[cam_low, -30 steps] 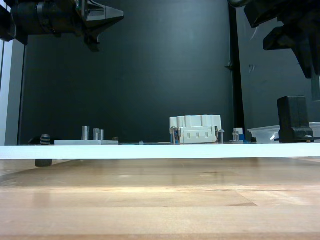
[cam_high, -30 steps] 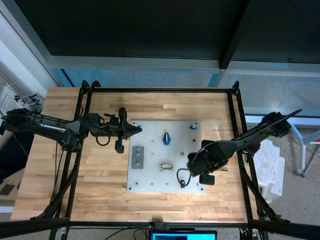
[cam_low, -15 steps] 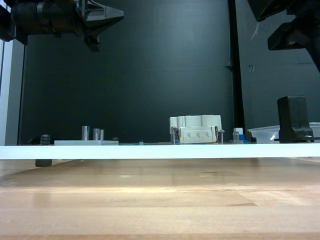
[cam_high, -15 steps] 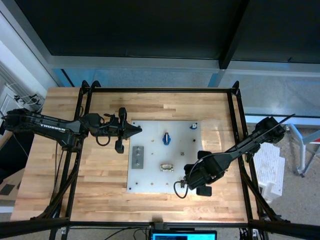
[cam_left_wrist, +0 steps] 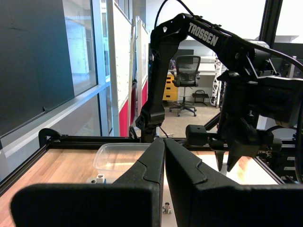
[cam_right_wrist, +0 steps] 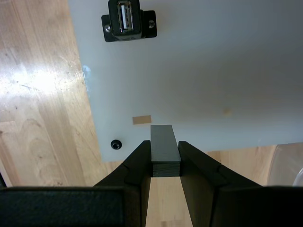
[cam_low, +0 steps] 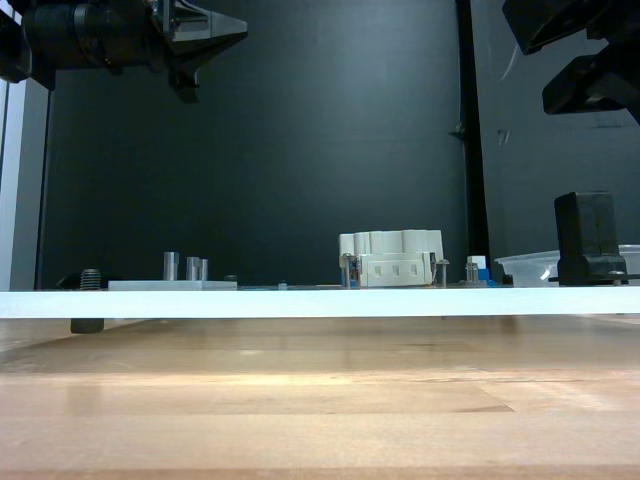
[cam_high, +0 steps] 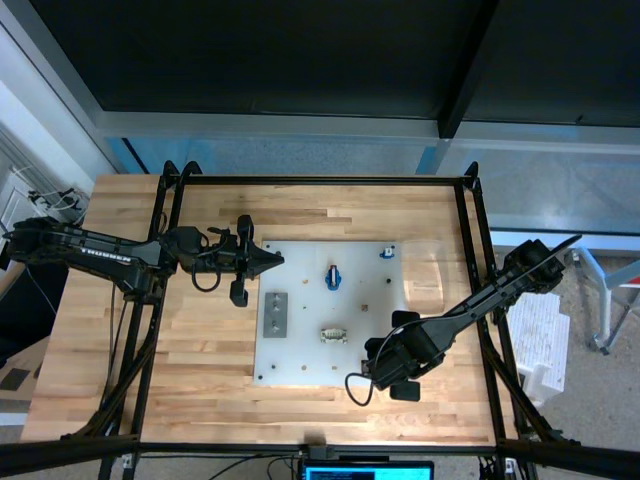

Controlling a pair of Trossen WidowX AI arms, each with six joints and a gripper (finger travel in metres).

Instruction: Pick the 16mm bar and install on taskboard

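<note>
Now, from above: within the last second the right gripper (cam_high: pixel 388 370) has travelled from the four o'clock edge of the taskboard (cam_high: pixel 300 360) to its five o'clock corner, closer to the near side of the table (cam_high: pixel 200 390). The left gripper (cam_high: pixel 270 260) has not moved and hangs over the board's ten o'clock corner.

From table height, the right gripper (cam_low: pixel 585 60) shows only at one o'clock. It sits higher in this view than a second ago, well above the black socket block (cam_low: pixel 587 238) that stands on the board. The left gripper (cam_low: pixel 215 35) is at eleven o'clock, as before.

On the left wrist camera, the left gripper (cam_left_wrist: pixel 164 156) has its two fingers pressed together with nothing between them.

On the right wrist camera, the right gripper (cam_right_wrist: pixel 164 153) is clamped on the dark bar (cam_right_wrist: pixel 164 149). The bar hangs over the board's edge, with the socket block (cam_right_wrist: pixel 128 19) beyond it.

I judge that the picking is finished and the bar is being carried, so only the installing remains. Which place on the board it is going to, I cannot tell.
</note>
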